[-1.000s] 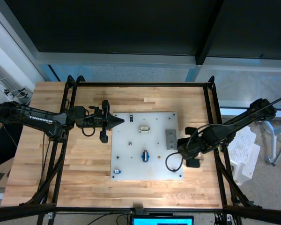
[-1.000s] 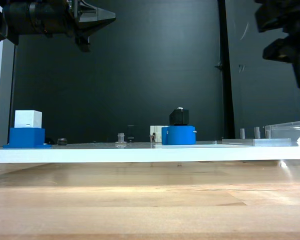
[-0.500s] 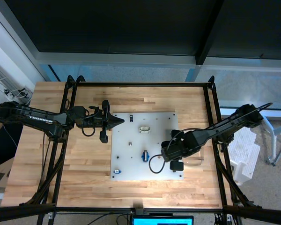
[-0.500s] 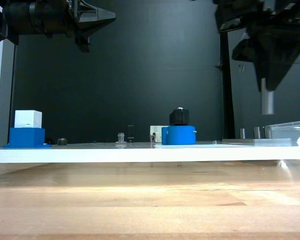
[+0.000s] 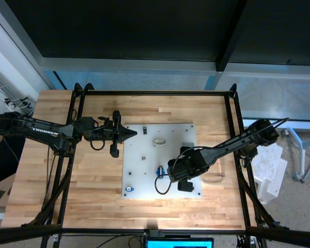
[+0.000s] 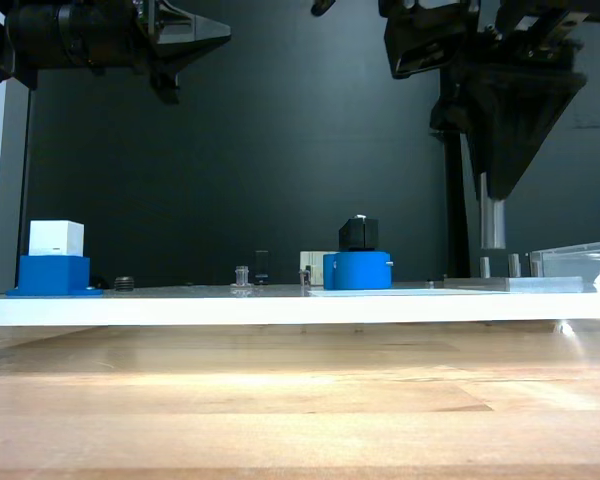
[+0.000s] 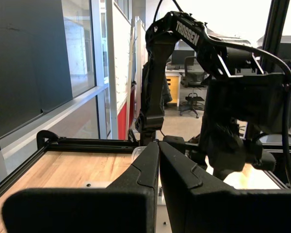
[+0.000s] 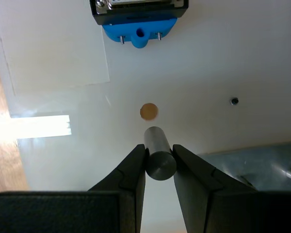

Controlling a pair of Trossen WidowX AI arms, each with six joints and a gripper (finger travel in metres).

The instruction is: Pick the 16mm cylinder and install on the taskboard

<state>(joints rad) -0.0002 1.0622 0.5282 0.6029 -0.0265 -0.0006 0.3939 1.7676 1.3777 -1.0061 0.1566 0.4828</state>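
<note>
Reaching inward from the right edge, the right gripper (image 8: 159, 149) points down over the taskboard (image 5: 139, 178), pinching the 16mm cylinder (image 8: 160, 158) upright near a round hole (image 8: 148, 111). The left gripper (image 5: 130, 133), fingers (image 7: 148, 167) pressed together, hovers level at the board's left edge.

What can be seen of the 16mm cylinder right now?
The 16mm cylinder is a short, smooth, grey metal peg with a flat round end. The right tool is shut on it, its fingers pinching the sides, and holds it upright above the taskboard without touching the board. Its lower end hangs near a round hole. The left tool, shut, hangs high over the board's left edge, far from the peg.
</note>
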